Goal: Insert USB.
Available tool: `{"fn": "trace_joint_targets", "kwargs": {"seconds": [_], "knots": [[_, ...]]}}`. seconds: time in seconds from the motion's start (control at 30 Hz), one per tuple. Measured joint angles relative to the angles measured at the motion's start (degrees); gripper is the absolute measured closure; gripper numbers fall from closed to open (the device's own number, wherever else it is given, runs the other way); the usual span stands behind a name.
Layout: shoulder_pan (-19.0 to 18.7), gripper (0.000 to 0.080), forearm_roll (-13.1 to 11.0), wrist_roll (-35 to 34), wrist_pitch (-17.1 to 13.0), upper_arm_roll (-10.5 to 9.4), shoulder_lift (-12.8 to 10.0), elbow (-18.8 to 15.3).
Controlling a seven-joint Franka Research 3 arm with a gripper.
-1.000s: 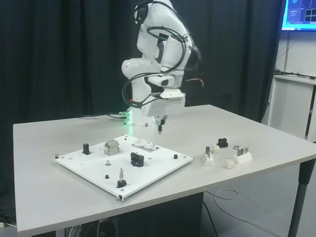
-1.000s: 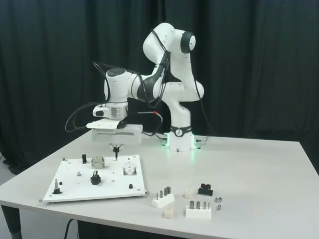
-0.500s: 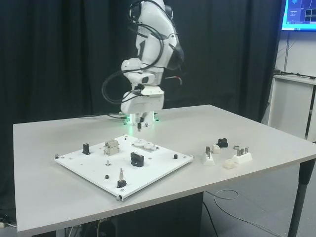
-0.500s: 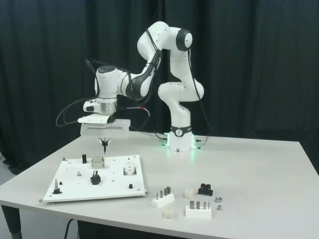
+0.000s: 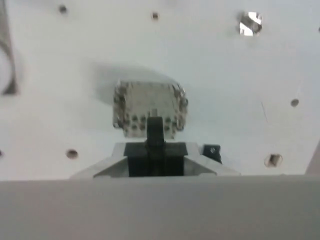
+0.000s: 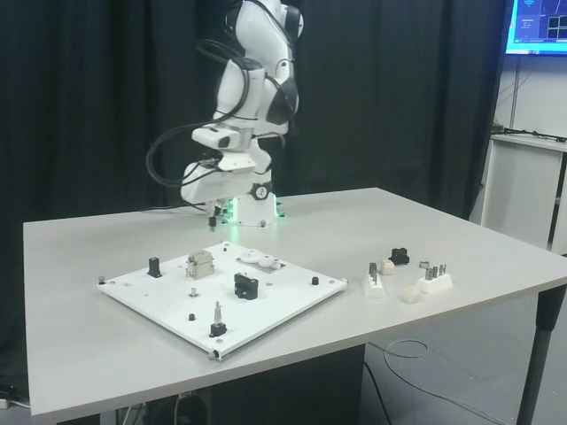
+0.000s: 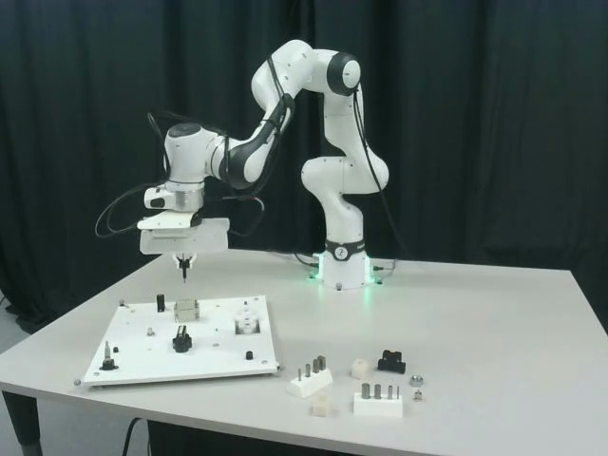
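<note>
Hand [image 5: 155, 131] fingers mostly hidden behind the wrist housing; held black part too blurred to name.

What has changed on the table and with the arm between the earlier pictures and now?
The arm swung sideways across the white board, carrying the tool from above the board's middle to above the grey connector block, and it rose a little. The tool holds a small black piece between its fingers, as before. The board, its parts and the loose pieces on the grey table stayed in place.

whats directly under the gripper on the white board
A grey square connector block sits on the white board below the gripper, which holds a black plug. The block's near edge is hidden behind that plug.
</note>
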State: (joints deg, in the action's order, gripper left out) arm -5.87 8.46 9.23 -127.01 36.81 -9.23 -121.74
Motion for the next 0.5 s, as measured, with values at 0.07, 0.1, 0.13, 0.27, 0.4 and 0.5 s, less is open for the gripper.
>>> {"fn": "trace_joint_targets", "kwargs": {"seconds": [0.07, 0.1, 0.13, 0.27, 0.4, 0.5], "knots": [[0.2, 0.0738, 0.1, 2.5, -0.7, 0.91, 0.3, -0.6], [0.2, 0.0738, 0.1, 3.7, -1.2, 1.36, 0.4, -1.0], [0.3, 0.0738, 0.1, 5.1, -1.9, 1.87, 0.5, -1.4], [0.3, 0.0738, 0.1, 10.2, -5.0, 3.87, 1.0, -3.2], [0.3, 0.0738, 0.1, 14.0, -8.7, 5.68, 1.6, -5.1], [0.3, 0.0738, 0.1, 15.6, -11.6, 6.89, 2.1, -6.6]]}}
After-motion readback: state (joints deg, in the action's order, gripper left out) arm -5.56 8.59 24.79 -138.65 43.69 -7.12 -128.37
